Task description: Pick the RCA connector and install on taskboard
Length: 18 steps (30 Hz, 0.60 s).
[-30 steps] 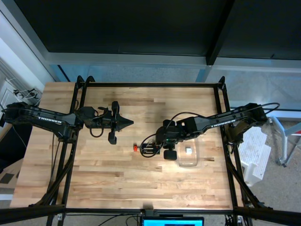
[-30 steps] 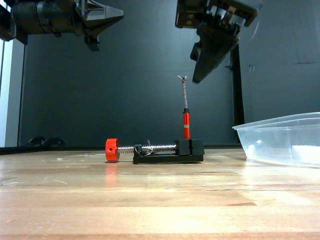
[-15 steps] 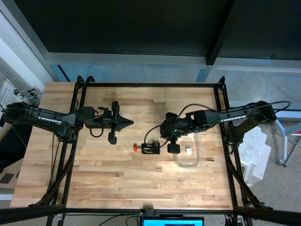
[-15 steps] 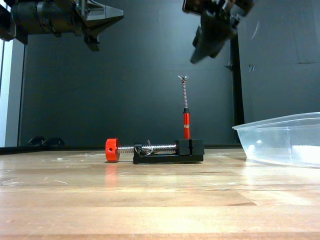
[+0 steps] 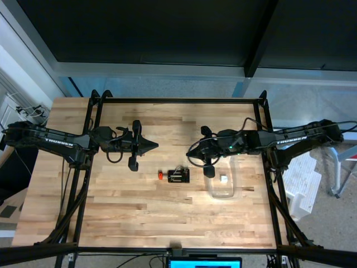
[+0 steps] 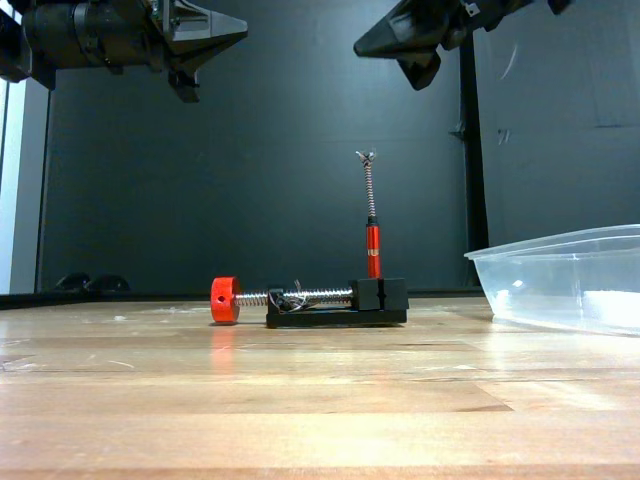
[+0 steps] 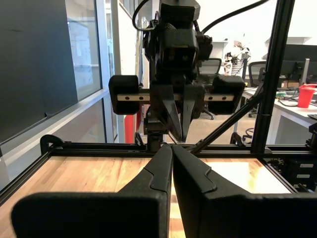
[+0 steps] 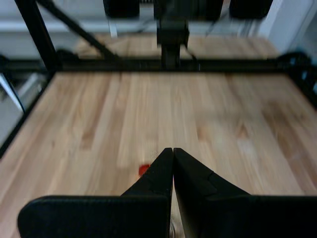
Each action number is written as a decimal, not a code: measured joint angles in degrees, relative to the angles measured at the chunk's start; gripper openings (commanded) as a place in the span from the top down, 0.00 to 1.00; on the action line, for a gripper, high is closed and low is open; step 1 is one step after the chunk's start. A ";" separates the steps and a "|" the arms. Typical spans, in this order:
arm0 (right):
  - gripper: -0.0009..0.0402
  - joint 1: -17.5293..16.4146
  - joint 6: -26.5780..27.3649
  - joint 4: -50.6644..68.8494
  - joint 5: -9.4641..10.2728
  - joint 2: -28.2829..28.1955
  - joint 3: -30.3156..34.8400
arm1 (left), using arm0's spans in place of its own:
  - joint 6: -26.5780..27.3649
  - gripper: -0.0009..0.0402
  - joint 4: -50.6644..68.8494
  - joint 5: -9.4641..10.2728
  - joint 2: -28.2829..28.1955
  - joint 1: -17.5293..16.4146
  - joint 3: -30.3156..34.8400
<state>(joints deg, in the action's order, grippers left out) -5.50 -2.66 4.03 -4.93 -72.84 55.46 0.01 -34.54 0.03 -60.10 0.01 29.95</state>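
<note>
The taskboard (image 6: 335, 303) is a small black block on the wooden table, with an orange-red knob (image 6: 225, 299) on a silvery screw at its left end. It lies mid-table in the high view (image 5: 179, 176). The RCA connector (image 6: 372, 250), a red barrel with a thin springy lead above it, stands upright in the block's right end with nothing holding it. My right gripper (image 6: 362, 47) hangs high above and apart from it, pointing left, shut and empty (image 8: 172, 150). The knob (image 8: 143, 170) shows just beyond its tips. My left gripper (image 5: 154, 146) hovers at the left, shut and empty (image 7: 172, 147).
A clear plastic tray (image 5: 228, 190) holding a small white piece (image 5: 223, 178) sits right of the taskboard, under the right arm. A black metal frame (image 5: 178, 101) runs round the table's back and sides.
The right gripper has risen, drawn back to the right and swung from pointing down to nearly level. The connector and taskboard stay put. The left arm has not moved.
</note>
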 measured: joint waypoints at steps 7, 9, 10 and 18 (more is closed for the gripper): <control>0.98 0.44 0.02 -14.21 -1.25 4.39 -7.91 | -0.02 0.98 0.00 0.02 0.00 0.00 0.00; 0.98 0.55 0.28 -16.35 -1.53 5.51 -9.40 | 0.00 0.98 0.00 0.02 0.00 0.00 0.00; 0.98 0.70 0.50 -17.46 -1.51 5.95 -10.10 | -0.02 0.98 0.00 0.02 0.00 0.00 0.00; 0.98 1.66 1.75 -25.27 -1.51 9.05 -15.50 | 0.00 0.98 0.00 0.02 0.00 0.00 0.00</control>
<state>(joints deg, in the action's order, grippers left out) -3.84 -0.91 -21.23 -6.44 -63.79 39.97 0.01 -34.54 0.05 -60.10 0.01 29.95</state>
